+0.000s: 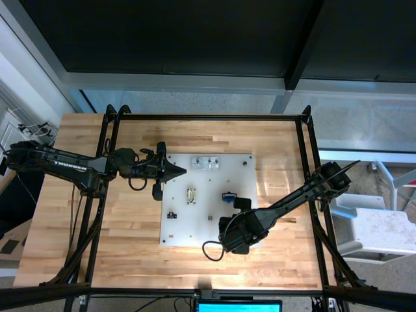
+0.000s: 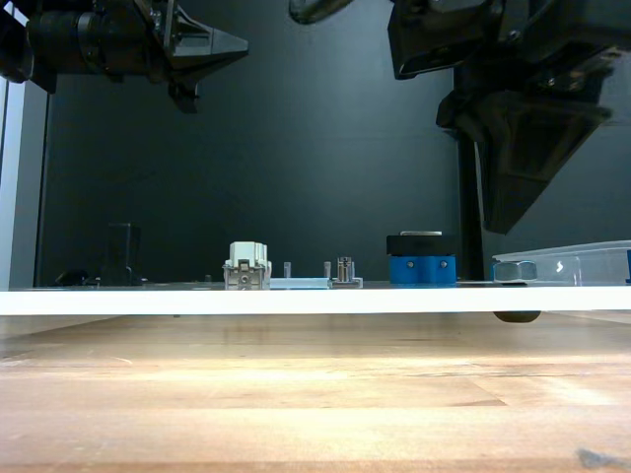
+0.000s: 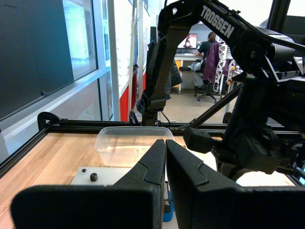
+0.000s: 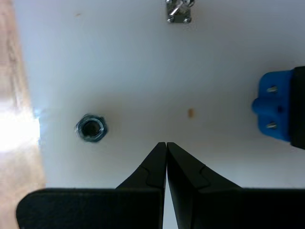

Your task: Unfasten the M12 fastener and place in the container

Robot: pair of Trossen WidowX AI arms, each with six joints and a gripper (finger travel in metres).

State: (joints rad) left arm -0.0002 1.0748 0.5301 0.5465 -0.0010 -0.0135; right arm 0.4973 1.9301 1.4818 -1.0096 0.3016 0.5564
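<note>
The black two-fingered left hand (image 1: 177, 171) hangs high over the far left edge of the flat white task board (image 1: 195, 224), which lies mid-way across the wooden tabletop (image 1: 97, 227). Its fingers are pressed together with nothing between them, which looks like a parked posture clear of the work. Towards the right, the black right hand (image 4: 166, 144) is held above the board's near right part, pointing straight down. Its fingers meet at the tips and hold nothing. The small silver hexagonal M12 nut (image 4: 91, 128) lies on the board just beside those tips, apart from them, close to the board's edge. Judgement: the hand is raised off the nut between turns or grips, and the unfastening is not finished. The nut's bore shows dark, which suggests it sits on its stud, but no ribs can be seen to confirm this. In the high view the right arm covers that spot. In the low view the nut seems to rest inside the see-through plastic container (image 2: 582, 261) near the tabletop's right edge. The right wrist view shows it on white board, so the container does not hold it. The container's right end is cut off.
</note>
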